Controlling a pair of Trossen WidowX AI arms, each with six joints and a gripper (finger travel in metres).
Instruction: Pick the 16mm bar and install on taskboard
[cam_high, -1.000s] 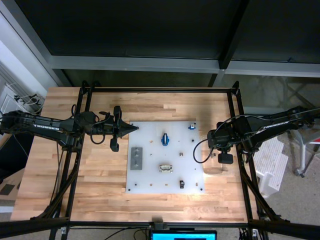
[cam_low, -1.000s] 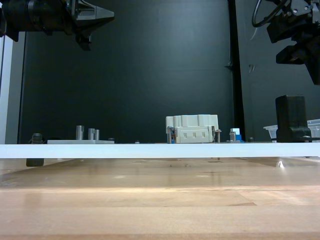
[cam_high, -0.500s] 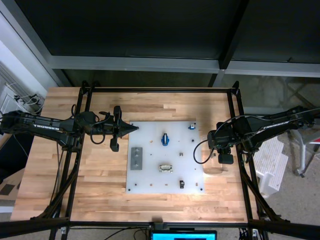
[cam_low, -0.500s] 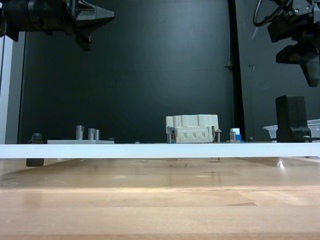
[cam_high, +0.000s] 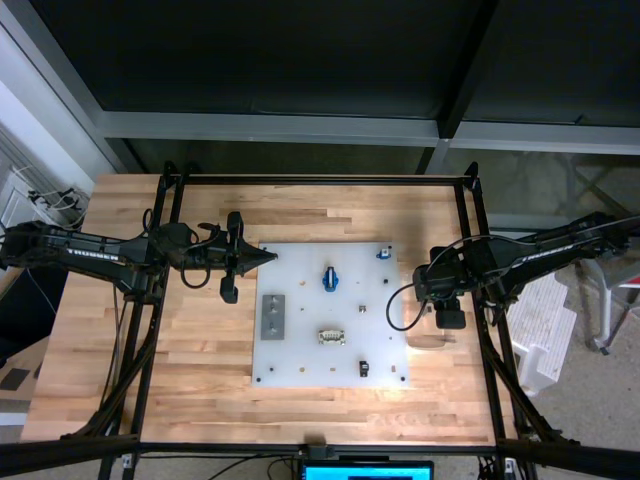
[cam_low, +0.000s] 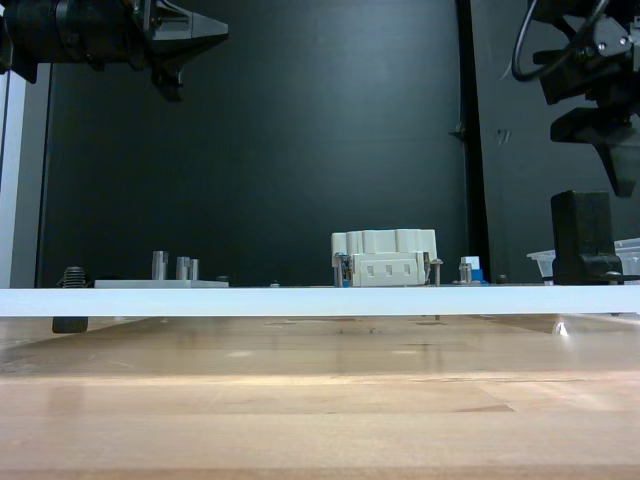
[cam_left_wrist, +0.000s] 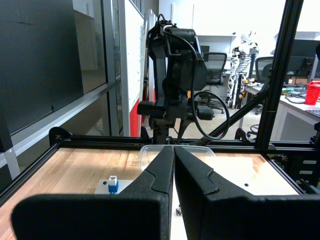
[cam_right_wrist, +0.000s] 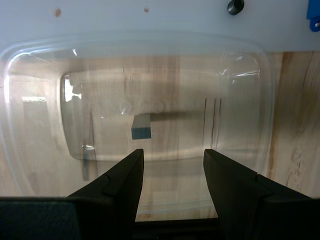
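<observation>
Bar (cam_right_wrist: 141, 129) lies free in clear tray (cam_right_wrist: 264, 100); one end visible, long axis unclear. Right gripper (cam_right_wrist: 172, 155) hangs above it, jaws wide. Left gripper (cam_left_wrist: 174, 150) is over the board's (cam_high: 300, 360) far left corner, jaws pressed together.

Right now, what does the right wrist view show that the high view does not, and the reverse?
Only the right wrist view: the 16mm bar lies free inside the clear container, below the open right gripper. Only the high view: the left gripper, shut, raised beside the far left corner of the task board, and the grey block on it. Both: the container, the right gripper and the task board.
</observation>
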